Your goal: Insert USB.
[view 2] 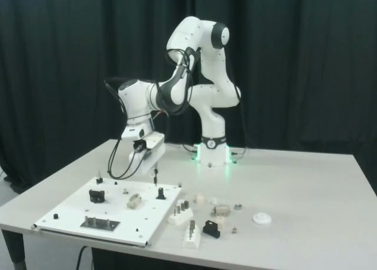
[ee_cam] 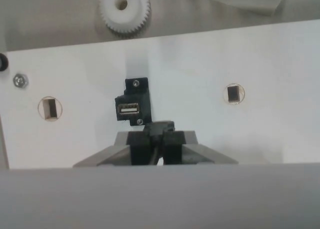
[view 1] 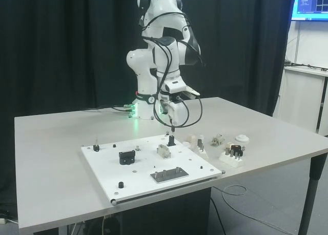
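Claw (ee_cam: 158, 148) clamped on black USB plug (ee_cam: 159, 130); socket (ee_cam: 129, 109) on white board (ee_cam: 200, 64) lies just ahead, slightly off to one side.

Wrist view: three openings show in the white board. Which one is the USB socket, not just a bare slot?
The middle one: the USB socket sits in a black screwed-on housing, just beyond the gripper. The two slots flanking it are plain cutouts in the white board.

Lab, black curtains (view 2: 59, 58), grey table (view 2: 306, 187)
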Robot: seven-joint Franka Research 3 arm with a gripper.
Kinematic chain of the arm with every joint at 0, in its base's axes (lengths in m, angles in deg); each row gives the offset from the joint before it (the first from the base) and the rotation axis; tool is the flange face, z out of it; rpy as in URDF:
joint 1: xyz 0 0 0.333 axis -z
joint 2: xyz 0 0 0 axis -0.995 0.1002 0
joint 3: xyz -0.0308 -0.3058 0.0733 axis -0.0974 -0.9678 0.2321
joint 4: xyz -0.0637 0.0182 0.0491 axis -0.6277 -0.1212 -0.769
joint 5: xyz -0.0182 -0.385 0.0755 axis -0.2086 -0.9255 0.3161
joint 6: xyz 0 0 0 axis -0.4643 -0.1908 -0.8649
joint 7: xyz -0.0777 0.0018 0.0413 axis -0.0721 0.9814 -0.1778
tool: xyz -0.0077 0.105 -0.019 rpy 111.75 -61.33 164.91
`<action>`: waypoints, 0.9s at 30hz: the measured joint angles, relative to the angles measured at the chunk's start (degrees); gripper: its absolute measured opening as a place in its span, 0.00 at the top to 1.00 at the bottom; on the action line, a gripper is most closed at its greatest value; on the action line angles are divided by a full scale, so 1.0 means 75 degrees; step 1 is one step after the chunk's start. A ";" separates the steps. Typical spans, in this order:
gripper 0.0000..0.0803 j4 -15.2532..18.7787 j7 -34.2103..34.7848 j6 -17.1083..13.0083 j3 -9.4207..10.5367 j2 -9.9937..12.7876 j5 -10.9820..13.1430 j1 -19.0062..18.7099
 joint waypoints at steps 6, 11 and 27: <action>0.94 0.0012 0.0000 0.0000 0.0000 0.0051 0.0068 0.0000; 0.94 0.0055 0.0000 0.0000 0.0000 0.0058 0.0084 0.0000; 0.94 0.0167 -0.0068 0.0000 -0.0019 0.0043 0.0084 0.0000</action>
